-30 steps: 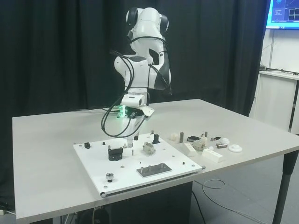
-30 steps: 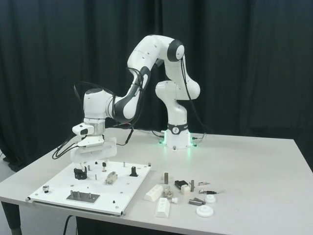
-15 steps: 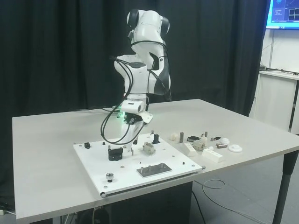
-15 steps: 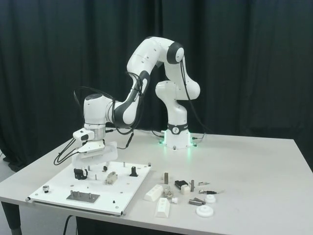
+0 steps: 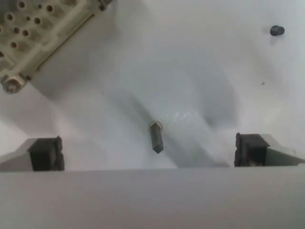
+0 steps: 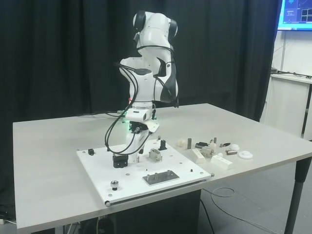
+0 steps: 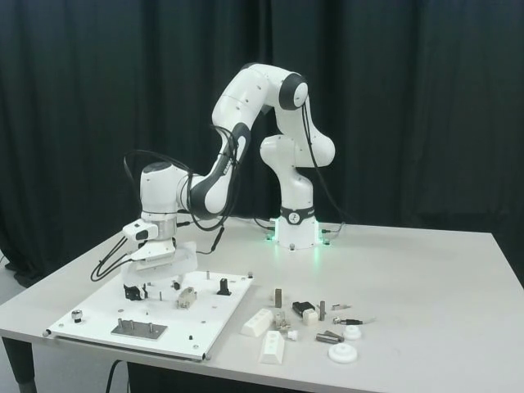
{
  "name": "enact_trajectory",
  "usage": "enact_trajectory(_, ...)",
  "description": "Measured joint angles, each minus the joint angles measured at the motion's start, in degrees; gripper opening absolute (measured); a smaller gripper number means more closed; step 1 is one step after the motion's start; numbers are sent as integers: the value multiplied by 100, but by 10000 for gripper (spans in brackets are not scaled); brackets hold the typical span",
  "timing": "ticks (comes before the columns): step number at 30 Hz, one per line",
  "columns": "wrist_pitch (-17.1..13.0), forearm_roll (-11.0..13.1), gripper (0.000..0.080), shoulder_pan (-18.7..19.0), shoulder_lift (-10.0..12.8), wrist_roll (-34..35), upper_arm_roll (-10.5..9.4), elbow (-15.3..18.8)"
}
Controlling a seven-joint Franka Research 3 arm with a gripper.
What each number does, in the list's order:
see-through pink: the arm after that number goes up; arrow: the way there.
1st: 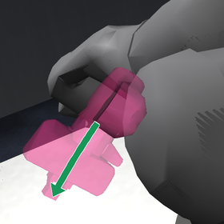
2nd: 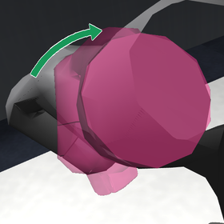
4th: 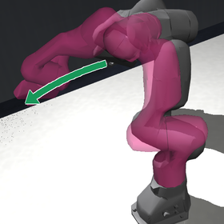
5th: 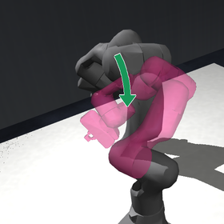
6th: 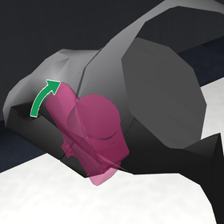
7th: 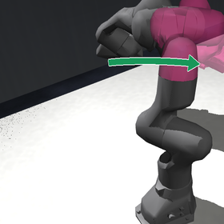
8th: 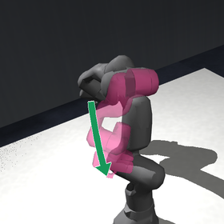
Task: Remove square peg 1.
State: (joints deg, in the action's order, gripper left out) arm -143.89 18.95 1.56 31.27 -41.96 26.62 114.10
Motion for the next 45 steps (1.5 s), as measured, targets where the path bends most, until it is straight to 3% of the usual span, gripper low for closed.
enact_trajectory(33, -99, 315, 800, -31, 202, -21, -33, -84)
enact_trajectory(34, -99, 317, 500, -33, 206, -21, -33, -88)
enact_trajectory(38, -99, 319, 500, -36, 211, -21, -33, -96)
enact_trajectory(39, -99, 319, 320, -36, 212, -21, -33, -96)
enact_trajectory(44, -99, 321, 320, -37, 212, -20, -32, -100)
enact_trajectory(45, -99, 321, 138, -37, 213, -20, -32, -101)
